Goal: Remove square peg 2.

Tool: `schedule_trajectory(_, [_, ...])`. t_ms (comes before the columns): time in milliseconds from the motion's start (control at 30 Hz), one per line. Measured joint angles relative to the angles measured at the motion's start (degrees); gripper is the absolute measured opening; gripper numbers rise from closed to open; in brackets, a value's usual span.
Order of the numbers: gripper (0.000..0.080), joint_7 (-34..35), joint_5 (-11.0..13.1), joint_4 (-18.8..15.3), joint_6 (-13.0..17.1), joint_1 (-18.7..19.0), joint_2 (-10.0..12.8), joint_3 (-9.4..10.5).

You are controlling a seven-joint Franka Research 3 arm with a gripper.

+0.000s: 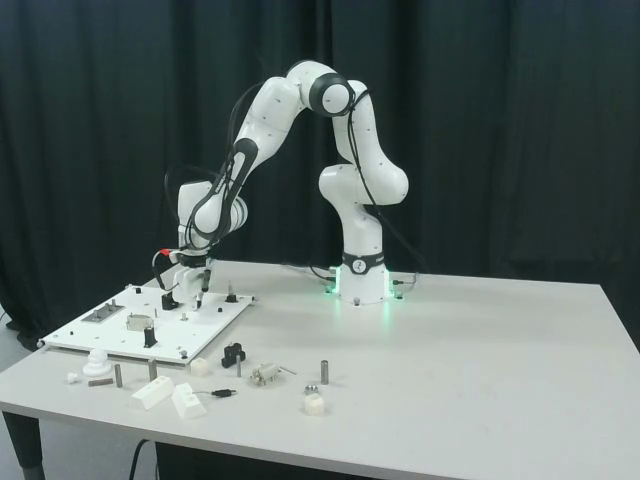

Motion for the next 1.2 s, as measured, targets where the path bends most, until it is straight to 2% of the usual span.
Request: schedule_trajectory(1200, [0.0078,4.4,0.2,0.1,0.0,0.0,0.0,0.04])
